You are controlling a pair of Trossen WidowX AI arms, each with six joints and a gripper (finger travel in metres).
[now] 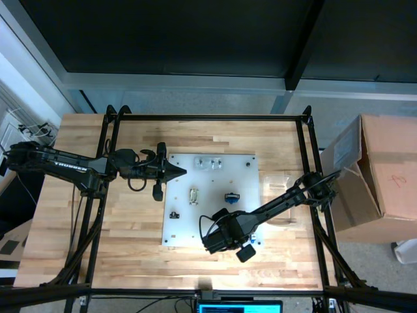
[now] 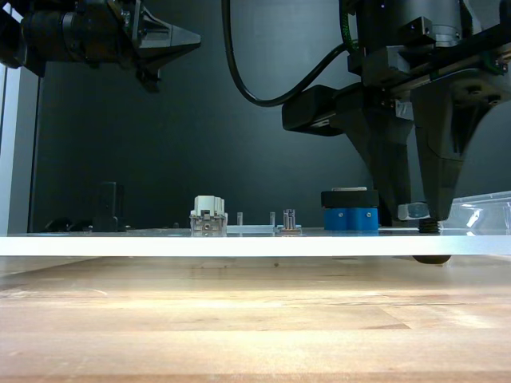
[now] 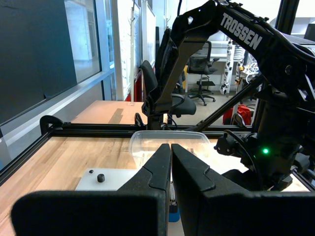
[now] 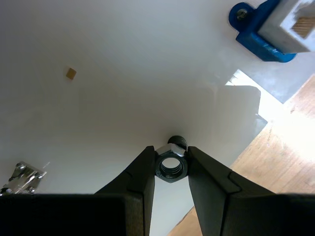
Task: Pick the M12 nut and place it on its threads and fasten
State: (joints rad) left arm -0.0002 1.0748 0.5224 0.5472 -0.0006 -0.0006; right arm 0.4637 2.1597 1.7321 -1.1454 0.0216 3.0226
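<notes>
At the white board's (image 1: 195,222) near right edge, the right gripper (image 2: 417,214) clamps the silver M12 nut (image 4: 170,168), bore upright. It sits just left of and slightly above the bare black stud (image 2: 429,227), not yet on it. Farther back at left, the left gripper (image 1: 177,172) hangs closed and empty, well apart.

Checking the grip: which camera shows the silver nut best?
Right wrist view: the nut sits clamped in the right gripper, by its stud. Low view shows it side-on just above the stud; high view hides it. Left wrist view lacks it; left gripper hovers at the board's left edge.
</notes>
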